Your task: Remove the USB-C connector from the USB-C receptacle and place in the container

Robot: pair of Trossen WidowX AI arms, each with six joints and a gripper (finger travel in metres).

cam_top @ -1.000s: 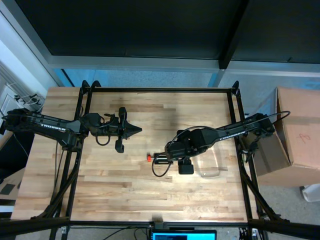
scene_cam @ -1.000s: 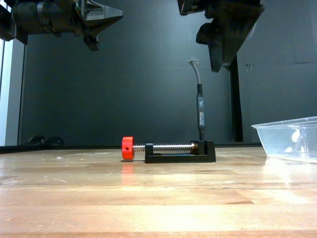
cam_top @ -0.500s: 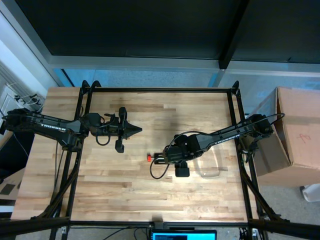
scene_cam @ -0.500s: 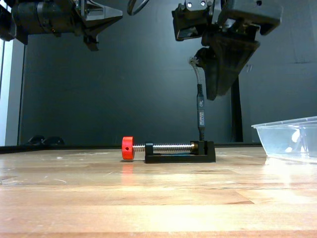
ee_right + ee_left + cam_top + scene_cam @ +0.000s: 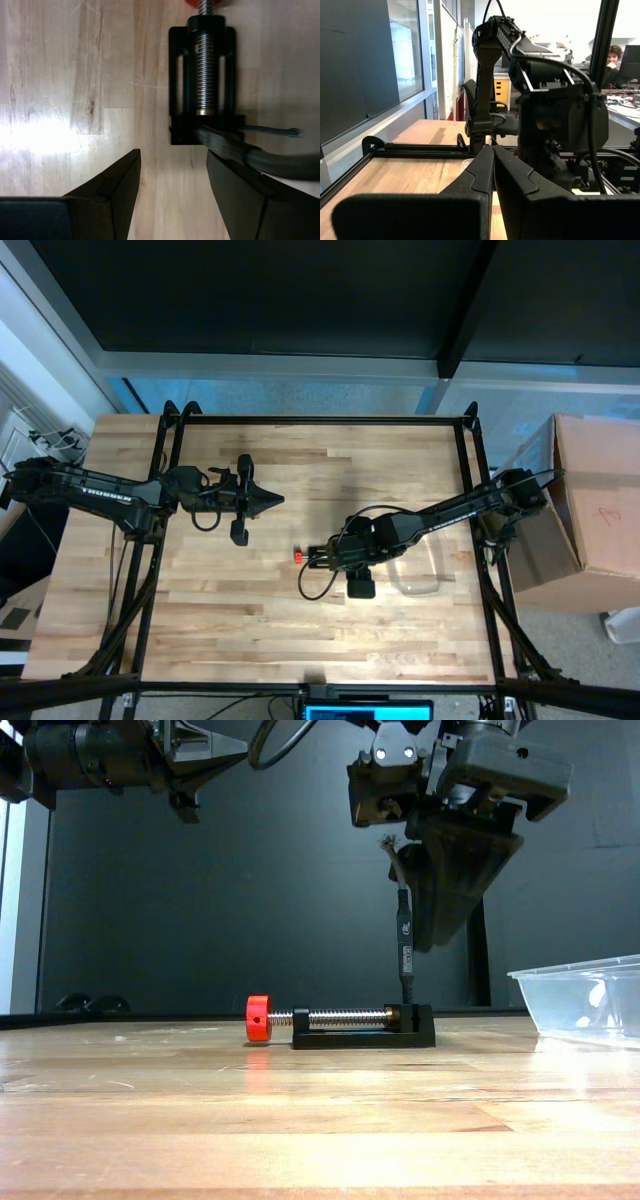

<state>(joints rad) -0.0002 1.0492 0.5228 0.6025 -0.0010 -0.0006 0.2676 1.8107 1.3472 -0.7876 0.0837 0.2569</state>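
The USB-C connector [image 5: 405, 945] stands upright, plugged into the receptacle in the black screw clamp [image 5: 365, 1030] with a red knob [image 5: 258, 1018]. Its short frayed cable points up. My right gripper [image 5: 435, 925] hangs open just right of the connector, its tips level with the connector body. In the right wrist view the connector [image 5: 230, 147] lies off the tip of one finger [image 5: 240, 200], outside the gap of the right gripper [image 5: 172, 170]. My left gripper [image 5: 270, 499] is shut and empty, high over the table's left half; its closed fingers [image 5: 482, 170] point toward the right arm.
A clear plastic container [image 5: 585, 1000] sits on the wooden table right of the clamp, seen under the right arm as the container [image 5: 420, 565] in the high view. A black frame [image 5: 320, 421] borders the table. A cardboard box [image 5: 590, 510] stands off the right side.
The right gripper has come down and moved slightly left, from well above the cable's end to beside the connector. The connector and the left arm have not moved.
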